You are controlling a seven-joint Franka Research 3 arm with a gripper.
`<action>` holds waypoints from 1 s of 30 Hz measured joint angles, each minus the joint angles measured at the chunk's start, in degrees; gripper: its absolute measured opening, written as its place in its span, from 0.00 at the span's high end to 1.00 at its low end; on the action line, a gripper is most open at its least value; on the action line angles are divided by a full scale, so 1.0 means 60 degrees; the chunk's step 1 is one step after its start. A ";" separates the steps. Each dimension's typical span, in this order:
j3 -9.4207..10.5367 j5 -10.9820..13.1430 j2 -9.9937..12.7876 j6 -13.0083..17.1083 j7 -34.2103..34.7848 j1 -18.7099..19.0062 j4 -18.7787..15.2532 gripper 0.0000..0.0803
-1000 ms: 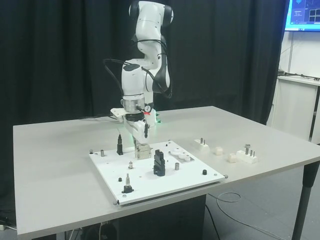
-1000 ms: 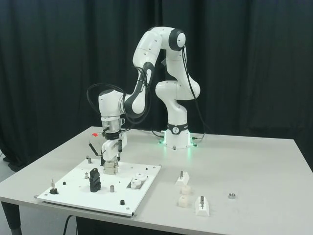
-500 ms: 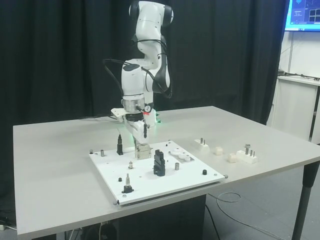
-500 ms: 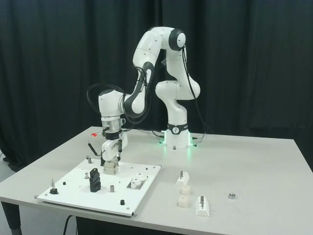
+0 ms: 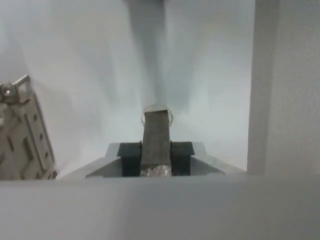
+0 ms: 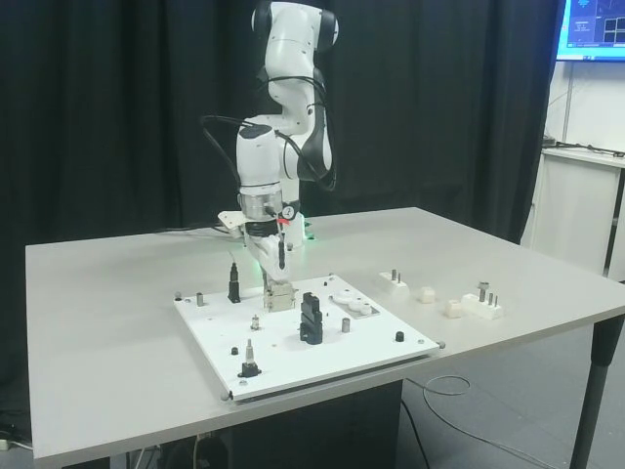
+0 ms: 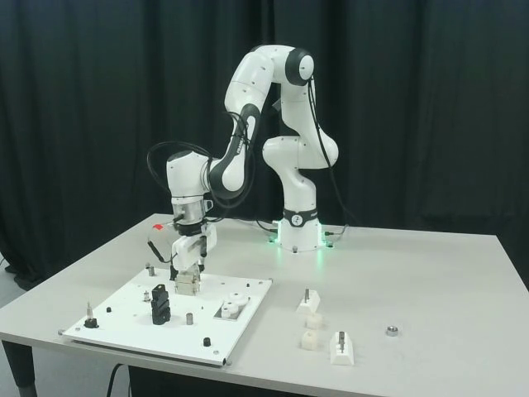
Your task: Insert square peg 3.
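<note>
In the wrist view a grey square peg (image 5: 156, 137) is clamped between two black finger pads (image 5: 131, 159), so my gripper (image 5: 156, 162) is shut on it. The peg's tip sits over a small round ring (image 5: 171, 118) on the white board (image 5: 90, 75). From the room cameras the gripper (image 6: 270, 277) (image 7: 185, 269) hangs upright just above a small grey block (image 6: 278, 298) (image 7: 187, 284) at the back of the white board (image 6: 371, 337) (image 7: 124, 318). The peg itself is too small to make out there.
Black upright parts (image 6: 311, 318) (image 6: 234, 283) and a thin post (image 6: 250, 362) stand on the board near the gripper. A perforated metal bracket (image 5: 25, 135) lies beside the peg. Small white blocks (image 6: 483, 303) (image 6: 394, 283) rest on the grey table (image 6: 98, 322) beside the board.
The gripper has shifted very slightly left in the first room view, still holding the peg. Nothing else has moved.
</note>
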 joint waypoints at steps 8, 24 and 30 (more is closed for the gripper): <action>0.0000 0.0042 0.0001 0.0061 0.0000 0.0002 -0.0017 0.86; -0.0024 0.0081 -0.0015 0.0181 0.0435 0.0002 -0.0059 0.86; -0.0024 0.0086 -0.0018 0.0198 0.0508 0.0006 -0.0066 0.86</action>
